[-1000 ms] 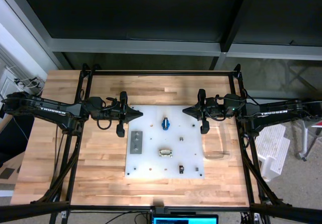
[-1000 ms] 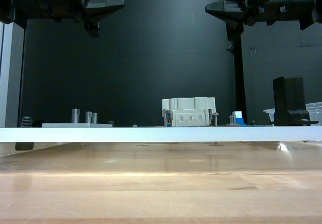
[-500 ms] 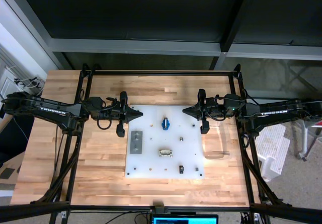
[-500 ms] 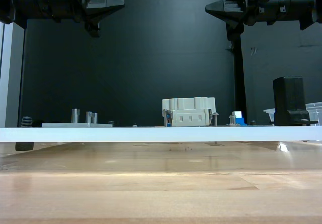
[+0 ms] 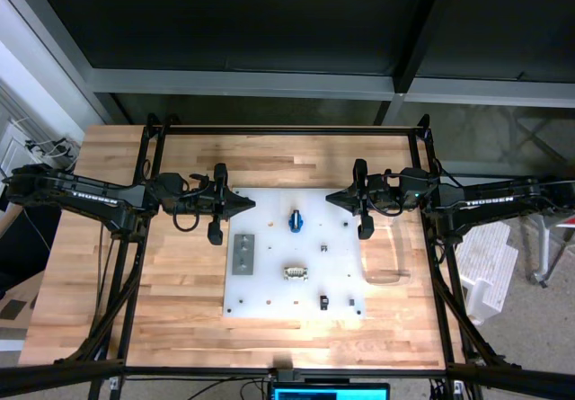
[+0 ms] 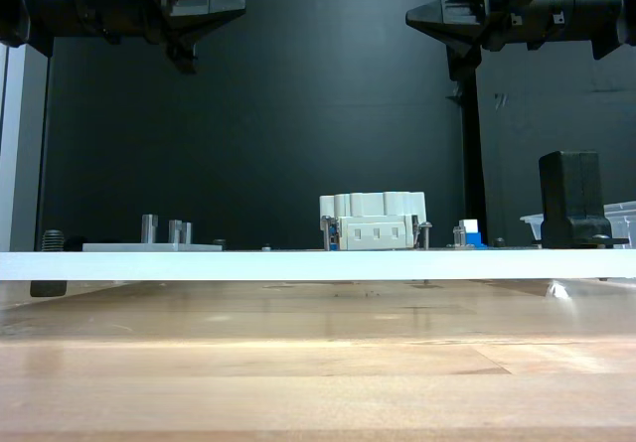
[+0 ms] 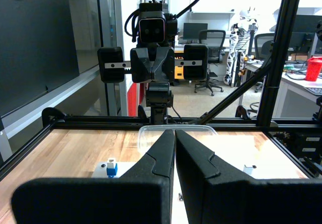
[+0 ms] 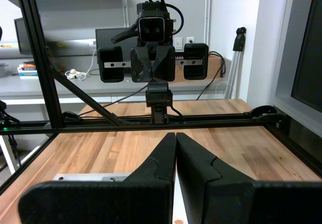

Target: Pick the 16mm bar and install on taskboard

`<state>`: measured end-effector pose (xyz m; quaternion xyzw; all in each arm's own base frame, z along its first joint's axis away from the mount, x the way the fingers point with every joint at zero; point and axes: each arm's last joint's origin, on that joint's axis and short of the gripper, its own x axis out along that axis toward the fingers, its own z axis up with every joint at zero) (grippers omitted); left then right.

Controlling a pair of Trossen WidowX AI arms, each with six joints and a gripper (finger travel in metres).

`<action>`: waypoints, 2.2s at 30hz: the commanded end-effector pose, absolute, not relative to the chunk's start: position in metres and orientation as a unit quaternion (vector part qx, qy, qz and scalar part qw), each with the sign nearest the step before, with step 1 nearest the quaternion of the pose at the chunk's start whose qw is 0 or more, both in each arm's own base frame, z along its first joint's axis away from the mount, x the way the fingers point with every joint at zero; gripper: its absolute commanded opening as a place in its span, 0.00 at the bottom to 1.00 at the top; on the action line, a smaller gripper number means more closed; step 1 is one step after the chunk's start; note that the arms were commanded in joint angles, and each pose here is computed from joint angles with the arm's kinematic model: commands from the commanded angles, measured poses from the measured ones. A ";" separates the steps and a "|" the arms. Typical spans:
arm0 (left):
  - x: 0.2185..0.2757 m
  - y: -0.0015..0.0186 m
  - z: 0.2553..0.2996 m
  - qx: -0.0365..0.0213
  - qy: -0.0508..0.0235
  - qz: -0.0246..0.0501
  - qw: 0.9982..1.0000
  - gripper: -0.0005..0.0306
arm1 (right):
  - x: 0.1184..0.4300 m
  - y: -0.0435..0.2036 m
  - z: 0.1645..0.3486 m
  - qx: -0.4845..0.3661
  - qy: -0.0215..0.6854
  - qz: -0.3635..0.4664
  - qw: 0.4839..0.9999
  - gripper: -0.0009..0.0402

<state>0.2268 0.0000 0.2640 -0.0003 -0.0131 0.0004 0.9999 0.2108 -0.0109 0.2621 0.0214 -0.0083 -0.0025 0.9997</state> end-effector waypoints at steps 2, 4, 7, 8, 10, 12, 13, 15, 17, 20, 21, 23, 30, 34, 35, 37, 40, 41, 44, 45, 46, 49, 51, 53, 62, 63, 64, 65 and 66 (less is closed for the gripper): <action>0.2268 0.0001 0.2640 0.000 -0.013 0.000 1.000 0.02 | 0.211 -0.011 0.262 0.022 -0.008 -0.002 1.000 0.02; 0.2268 0.0000 0.2639 0.000 -0.013 0.000 1.000 0.02 | 0.211 -0.011 0.262 0.022 -0.006 -0.002 1.000 0.02; 0.2268 0.0001 0.2639 0.000 -0.013 0.000 1.000 0.02 | 0.211 -0.011 0.260 0.022 0.001 -0.003 1.000 0.02; 0.2268 0.0000 0.2640 0.000 -0.013 0.000 1.000 0.02 | 0.211 -0.011 0.260 0.022 0.004 -0.003 1.000 0.02; 0.2268 0.0000 0.2639 0.000 -0.013 0.000 1.000 0.02 | 0.211 -0.011 0.259 0.023 0.009 -0.003 1.000 0.02; 0.2268 0.0000 0.2640 0.000 -0.013 0.000 1.000 0.02 | 0.211 -0.011 0.259 0.023 0.009 -0.003 1.000 0.02; 0.2268 0.0000 0.2640 0.000 -0.013 0.000 1.000 0.02 | 0.211 -0.011 0.259 0.023 0.009 -0.003 1.000 0.02; 0.2268 0.0001 0.2640 0.000 -0.013 0.000 1.000 0.02 | 0.211 -0.011 0.259 0.023 0.009 -0.003 1.000 0.02; 0.2268 0.0000 0.2640 0.000 -0.013 0.000 1.000 0.02 | 0.211 -0.011 0.259 0.023 0.009 -0.003 1.000 0.02; 0.2268 0.0001 0.2639 0.000 -0.013 0.000 1.000 0.02 | 0.211 -0.011 0.259 0.023 0.009 -0.003 1.000 0.02; 0.2268 0.0000 0.2639 0.000 -0.013 0.000 1.000 0.02 | 0.211 -0.011 0.259 0.023 0.009 -0.003 1.000 0.02; 0.2268 0.0000 0.2639 0.000 -0.013 0.000 1.000 0.02 | 0.211 -0.011 0.259 0.023 0.009 -0.003 1.000 0.02; 0.2268 0.0000 0.2639 0.000 -0.013 0.000 1.000 0.02 | 0.211 -0.011 0.259 0.023 0.009 -0.003 1.000 0.02; 0.2268 0.0000 0.2639 0.000 -0.013 0.000 1.000 0.02 | 0.211 -0.011 0.259 0.023 0.009 -0.003 1.000 0.02; 0.2268 0.0000 0.2639 0.000 -0.013 0.000 1.000 0.02 | 0.211 -0.011 0.259 0.023 0.009 -0.003 1.000 0.02; 0.2268 0.0001 0.2639 0.000 -0.013 0.000 1.000 0.02 | 0.211 -0.011 0.259 0.023 0.009 -0.003 1.000 0.02; 0.2268 0.0001 0.2640 0.000 -0.013 0.000 1.000 0.02 | 0.211 -0.011 0.259 0.023 0.009 -0.003 1.000 0.02; 0.2268 0.0001 0.2639 0.000 -0.013 0.000 1.000 0.02 | 0.211 -0.011 0.259 0.023 0.009 -0.003 1.000 0.02; 0.2268 0.0000 0.2639 0.000 -0.013 0.000 1.000 0.02 | 0.211 -0.011 0.259 0.023 0.009 -0.003 1.000 0.02; 0.2268 0.0001 0.2640 0.000 -0.013 0.000 1.000 0.02 | 0.211 -0.011 0.259 0.023 0.009 -0.003 1.000 0.02; 0.2268 0.0000 0.2640 0.000 -0.013 0.000 1.000 0.02 | 0.211 -0.011 0.259 0.023 0.009 -0.003 1.000 0.02; 0.2268 0.0001 0.2639 0.000 -0.013 0.000 1.000 0.02 | 0.211 -0.011 0.259 0.023 0.009 -0.003 1.000 0.02; 0.2268 0.0000 0.2640 0.000 -0.013 0.000 1.000 0.02 | 0.211 -0.011 0.259 0.023 0.009 -0.003 1.000 0.02; 0.2268 0.0000 0.2640 0.000 -0.013 0.000 1.000 0.02 | 0.211 -0.011 0.259 0.023 0.009 -0.003 1.000 0.02; 0.2268 0.0001 0.2639 0.000 -0.013 0.000 1.000 0.02 | 0.211 -0.011 0.259 0.023 0.009 -0.003 1.000 0.02; 0.2268 0.0001 0.2639 0.000 -0.013 0.000 1.000 0.02 | 0.211 -0.011 0.259 0.023 0.009 -0.003 1.000 0.02; 0.2268 0.0000 0.2640 0.000 -0.013 0.000 1.000 0.02 | 0.211 -0.011 0.259 0.023 0.009 -0.003 1.000 0.02; 0.2268 0.0000 0.2639 0.000 -0.013 0.000 1.000 0.02 | 0.211 -0.011 0.259 0.023 0.009 -0.003 1.000 0.02; 0.2268 0.0001 0.2639 0.000 -0.013 0.000 1.000 0.02 | 0.211 -0.011 0.259 0.023 0.009 -0.003 1.000 0.02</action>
